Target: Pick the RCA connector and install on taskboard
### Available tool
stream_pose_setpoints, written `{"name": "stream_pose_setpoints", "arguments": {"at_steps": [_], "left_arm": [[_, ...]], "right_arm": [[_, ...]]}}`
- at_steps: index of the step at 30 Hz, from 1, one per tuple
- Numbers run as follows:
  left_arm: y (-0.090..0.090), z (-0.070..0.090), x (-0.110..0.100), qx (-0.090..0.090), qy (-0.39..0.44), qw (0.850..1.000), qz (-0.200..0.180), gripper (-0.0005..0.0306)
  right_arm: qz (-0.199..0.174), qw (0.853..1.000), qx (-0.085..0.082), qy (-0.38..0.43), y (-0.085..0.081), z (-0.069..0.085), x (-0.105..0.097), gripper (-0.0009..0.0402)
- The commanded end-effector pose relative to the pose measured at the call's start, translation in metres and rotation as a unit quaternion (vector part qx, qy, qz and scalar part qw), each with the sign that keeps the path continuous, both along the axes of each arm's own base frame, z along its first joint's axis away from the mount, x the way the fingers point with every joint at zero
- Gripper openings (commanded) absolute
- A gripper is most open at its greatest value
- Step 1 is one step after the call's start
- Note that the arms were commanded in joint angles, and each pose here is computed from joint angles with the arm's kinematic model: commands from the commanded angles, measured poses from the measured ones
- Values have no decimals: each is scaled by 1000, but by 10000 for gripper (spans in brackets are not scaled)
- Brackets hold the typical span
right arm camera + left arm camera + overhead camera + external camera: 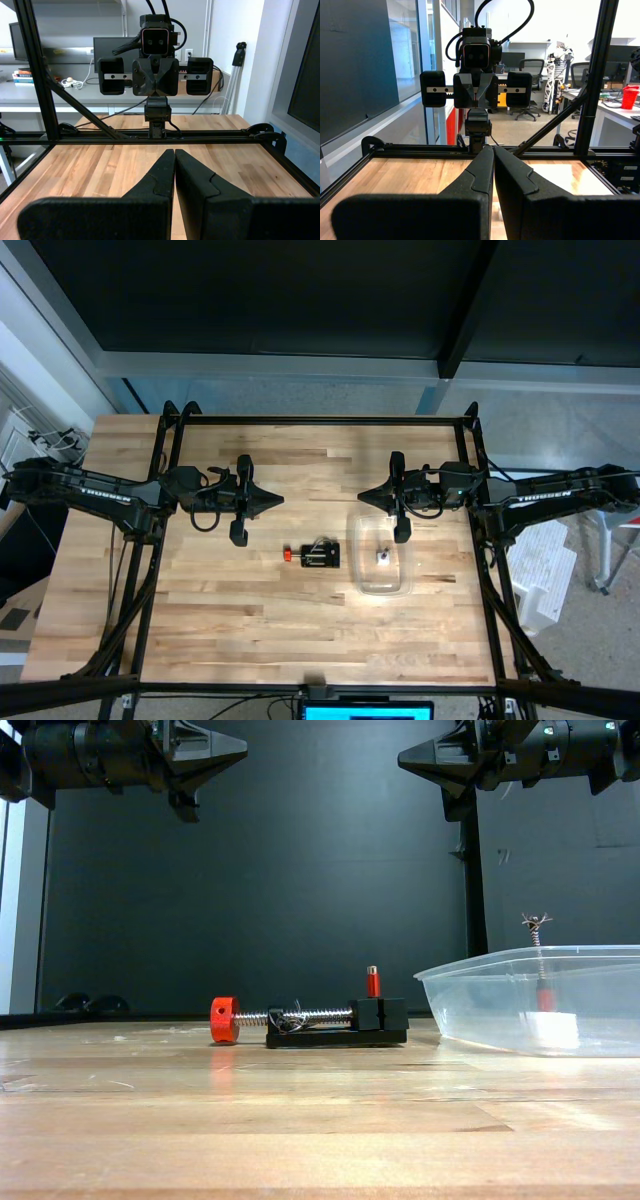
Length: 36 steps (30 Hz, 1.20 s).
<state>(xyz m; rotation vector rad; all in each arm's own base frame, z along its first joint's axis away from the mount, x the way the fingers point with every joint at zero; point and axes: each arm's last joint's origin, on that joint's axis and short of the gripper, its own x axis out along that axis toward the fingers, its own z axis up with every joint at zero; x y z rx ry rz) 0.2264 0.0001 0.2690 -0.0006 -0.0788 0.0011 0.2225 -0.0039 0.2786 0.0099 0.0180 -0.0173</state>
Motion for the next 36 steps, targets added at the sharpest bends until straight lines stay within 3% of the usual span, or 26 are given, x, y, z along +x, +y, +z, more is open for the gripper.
{"name": "stream_pose_setpoints", "arguments": {"at_steps": [1, 6, 11, 17, 21, 29, 33, 36], "left_arm": [[0, 0, 0, 0, 0, 1000, 0, 0], [0, 0, 0, 0, 0, 1000, 0, 0], [0, 0, 0, 0, 0, 1000, 0, 0], [0, 0, 0, 0, 0, 1000, 0, 0], [0, 0, 0, 0, 0, 1000, 0, 0], [0, 0, 0, 0, 0, 1000, 0, 0], [0, 0, 0, 0, 0, 1000, 0, 0], [0, 0, 0, 0, 0, 1000, 0, 0]], "right_arm": [[0, 1000, 0, 1, 0, -1, 0, 0], [0, 1000, 2, 1, 0, -1, 0, 0], [0, 1000, 19, 4, 0, -1, 0, 0], [1, 999, 20, 26, 1, -4, 0, 0], [6, 996, 18, 86, 4, 0, 0, 0], [13, 973, 20, 229, 18, 12, -3, 0], [3, 959, 1, 283, 30, 15, -9, 0], [4, 949, 8, 314, 37, 18, -12, 0]]}}
